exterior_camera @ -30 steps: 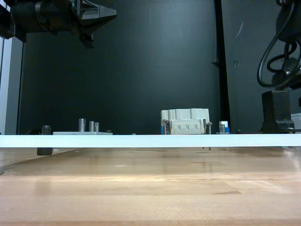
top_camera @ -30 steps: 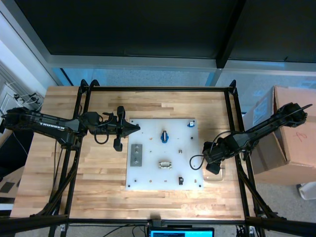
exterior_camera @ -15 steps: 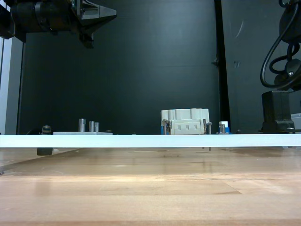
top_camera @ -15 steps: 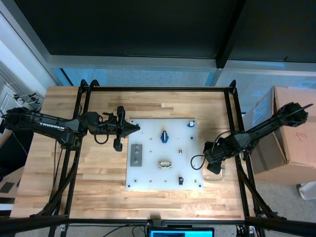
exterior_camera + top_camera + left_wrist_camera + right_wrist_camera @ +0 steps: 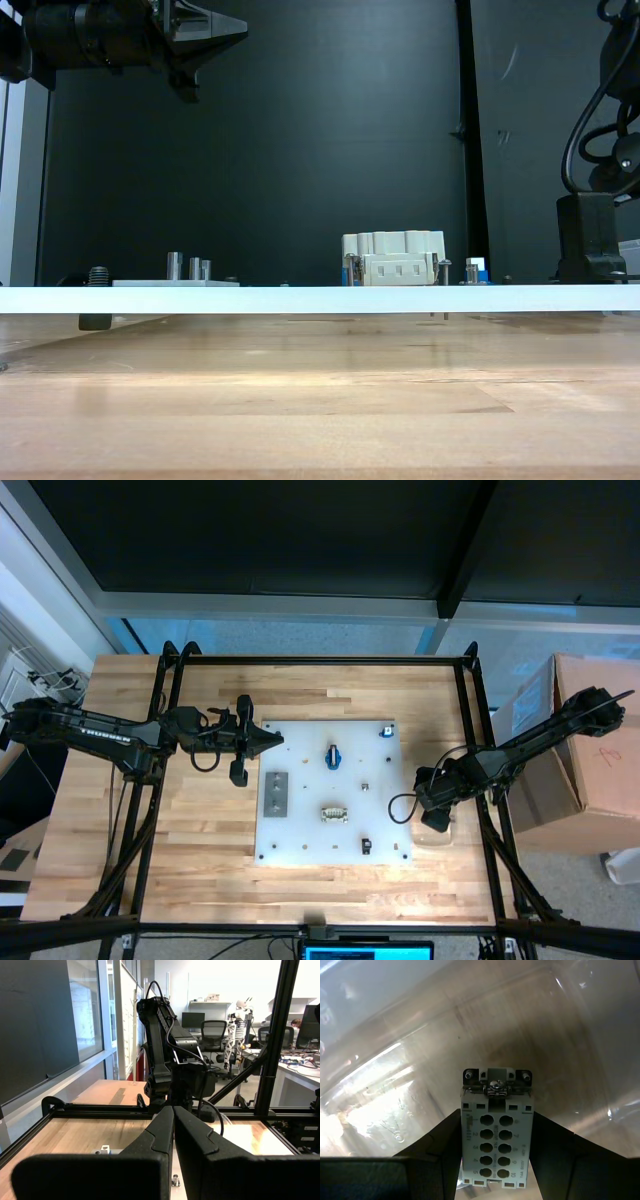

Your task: Remove the HAN10E connector from the taskboard and place in the container

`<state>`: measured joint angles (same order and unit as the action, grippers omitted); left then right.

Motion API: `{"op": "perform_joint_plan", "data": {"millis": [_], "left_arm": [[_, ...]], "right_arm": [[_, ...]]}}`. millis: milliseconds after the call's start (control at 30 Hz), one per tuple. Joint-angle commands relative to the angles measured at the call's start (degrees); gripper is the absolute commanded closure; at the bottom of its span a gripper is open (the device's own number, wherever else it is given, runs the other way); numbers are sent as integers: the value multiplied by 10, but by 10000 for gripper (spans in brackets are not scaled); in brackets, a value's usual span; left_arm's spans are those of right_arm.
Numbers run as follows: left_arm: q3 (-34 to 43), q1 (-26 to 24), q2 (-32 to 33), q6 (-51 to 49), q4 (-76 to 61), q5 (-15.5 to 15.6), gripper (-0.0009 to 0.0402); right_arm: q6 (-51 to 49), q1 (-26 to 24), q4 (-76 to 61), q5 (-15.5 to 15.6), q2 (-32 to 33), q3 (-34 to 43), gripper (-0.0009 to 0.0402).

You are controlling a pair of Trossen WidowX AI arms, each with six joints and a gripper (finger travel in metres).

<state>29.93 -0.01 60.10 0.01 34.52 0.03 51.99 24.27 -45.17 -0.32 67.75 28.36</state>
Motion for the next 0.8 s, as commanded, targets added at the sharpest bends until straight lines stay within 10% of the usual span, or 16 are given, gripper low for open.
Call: {"op": "perform_joint_plan", "data": {"millis": [33, 800], "left_arm": [[0, 0, 0, 0, 0, 0, 393], [0, 0, 0, 0, 0, 0, 393]], "right_arm": [[0, 0, -5, -1, 2, -7, 393], [-4, 2, -3, -1, 2, 25, 389]]}}
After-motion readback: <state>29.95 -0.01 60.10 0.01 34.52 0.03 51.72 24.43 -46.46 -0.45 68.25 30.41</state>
